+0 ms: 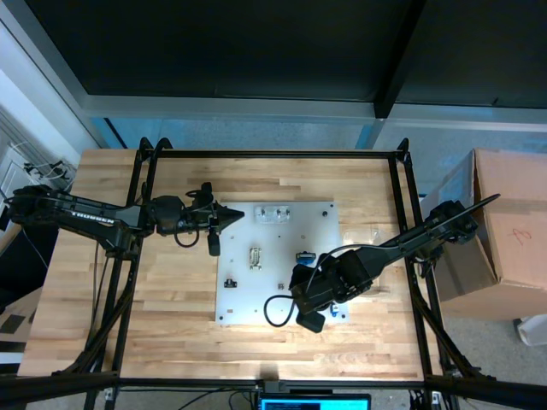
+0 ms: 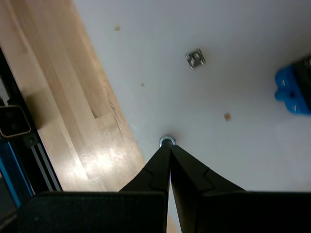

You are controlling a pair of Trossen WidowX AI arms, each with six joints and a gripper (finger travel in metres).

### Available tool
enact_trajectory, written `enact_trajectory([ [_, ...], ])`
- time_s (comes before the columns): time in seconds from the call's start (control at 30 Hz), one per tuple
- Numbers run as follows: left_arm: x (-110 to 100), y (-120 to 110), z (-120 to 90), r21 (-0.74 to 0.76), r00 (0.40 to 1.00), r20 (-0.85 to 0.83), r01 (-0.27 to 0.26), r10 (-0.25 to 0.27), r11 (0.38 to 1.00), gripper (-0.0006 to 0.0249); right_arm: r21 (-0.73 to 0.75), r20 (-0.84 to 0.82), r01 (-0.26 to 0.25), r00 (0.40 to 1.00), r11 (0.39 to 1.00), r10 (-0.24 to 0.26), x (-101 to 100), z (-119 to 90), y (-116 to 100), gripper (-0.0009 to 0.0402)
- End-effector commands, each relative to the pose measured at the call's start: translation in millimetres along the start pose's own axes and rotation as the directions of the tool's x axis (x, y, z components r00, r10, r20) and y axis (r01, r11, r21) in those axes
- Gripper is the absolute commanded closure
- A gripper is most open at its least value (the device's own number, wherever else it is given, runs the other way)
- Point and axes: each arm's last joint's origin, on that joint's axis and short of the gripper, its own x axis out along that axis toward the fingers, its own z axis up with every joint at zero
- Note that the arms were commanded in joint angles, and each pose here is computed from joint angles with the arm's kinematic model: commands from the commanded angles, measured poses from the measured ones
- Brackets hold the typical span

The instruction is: Unfasten the M12 nut and place it in the container

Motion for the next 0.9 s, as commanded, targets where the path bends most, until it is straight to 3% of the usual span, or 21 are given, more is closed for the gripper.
enact_trajectory([
  [0.03,-0.1,-1.9,0.3,0.004,0.998,-0.003,0.064,-0.064,0.998,0.0243,0.065,-0.027,0.032,0.999,0.997,-0.031,0.9,-3.0,-3.1,0.0394],
  [0.23,-0.2,-3.4,0.4,0.003,0.993,-0.003,0.115,-0.115,0.993,0.0243,0.094,-0.048,0.037,0.998,0.995,-0.033,0.8,-4.6,-3.6,0.0393],
  [0.5,-0.2,-3.3,-0.6,0.004,0.993,-0.013,0.113,-0.113,0.994,0.0243,0.137,-0.053,0.047,0.998,0.989,-0.04,3.2,-5.7,-4.7,0.0393],
  [0.9,-0.2,-3.3,-0.4,0.003,0.993,-0.012,0.113,-0.113,0.994,0.0243,0.183,-0.117,0.058,0.992,0.981,-0.037,37.2,-19.5,-14.2,0.0393],
])
